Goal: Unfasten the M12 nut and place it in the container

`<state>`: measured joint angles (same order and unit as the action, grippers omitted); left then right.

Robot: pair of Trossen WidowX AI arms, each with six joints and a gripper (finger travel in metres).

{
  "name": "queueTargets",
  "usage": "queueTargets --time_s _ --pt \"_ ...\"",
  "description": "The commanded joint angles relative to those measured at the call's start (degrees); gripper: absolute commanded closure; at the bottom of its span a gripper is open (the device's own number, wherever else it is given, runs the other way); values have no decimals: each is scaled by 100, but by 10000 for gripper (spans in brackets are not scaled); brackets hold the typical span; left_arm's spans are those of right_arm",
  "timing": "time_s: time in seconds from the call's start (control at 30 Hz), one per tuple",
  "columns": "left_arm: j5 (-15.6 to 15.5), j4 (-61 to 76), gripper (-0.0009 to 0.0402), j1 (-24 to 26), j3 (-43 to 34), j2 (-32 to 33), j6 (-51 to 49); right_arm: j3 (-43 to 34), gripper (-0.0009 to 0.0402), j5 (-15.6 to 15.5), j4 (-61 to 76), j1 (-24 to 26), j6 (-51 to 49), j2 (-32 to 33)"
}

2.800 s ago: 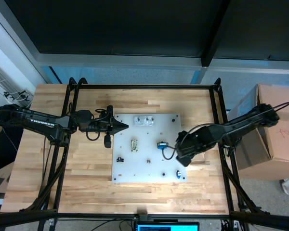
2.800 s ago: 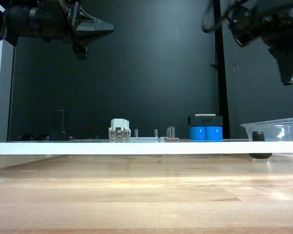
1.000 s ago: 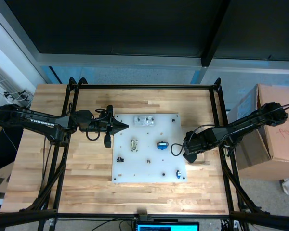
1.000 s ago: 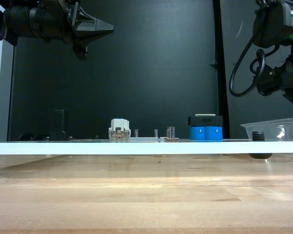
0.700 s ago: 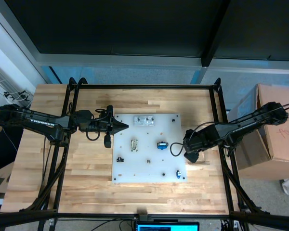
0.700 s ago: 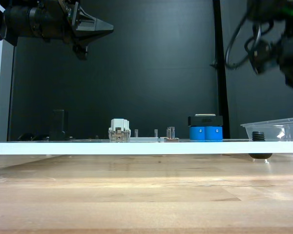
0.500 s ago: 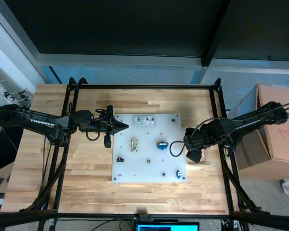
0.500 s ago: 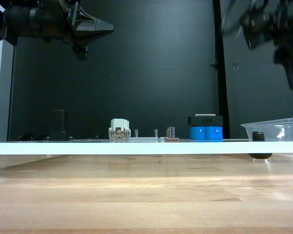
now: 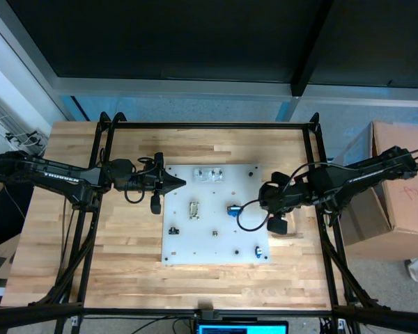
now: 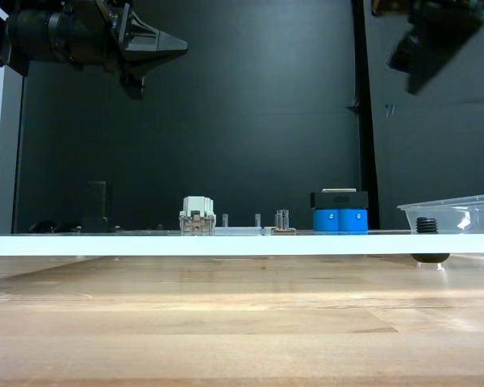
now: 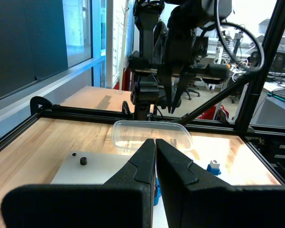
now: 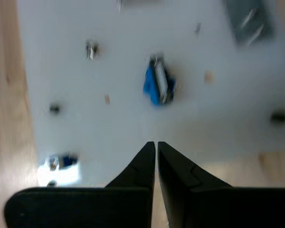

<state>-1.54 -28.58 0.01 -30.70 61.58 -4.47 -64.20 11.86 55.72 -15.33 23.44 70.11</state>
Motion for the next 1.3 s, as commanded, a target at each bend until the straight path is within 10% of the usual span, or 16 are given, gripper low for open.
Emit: queueTargets --time_s 0.03,0.8,1.3 --pt "0 -2 393 0 0 2 0 35 387 -7 -352 358 -546 0" --pt "0 0 393 0 0 2 0 1685 393 -1703 -5875 1613 -2098 -518" --pt "0 -2 393 0 0 2 0 3058 394 -1580 -8675 1711 -1773 -638"
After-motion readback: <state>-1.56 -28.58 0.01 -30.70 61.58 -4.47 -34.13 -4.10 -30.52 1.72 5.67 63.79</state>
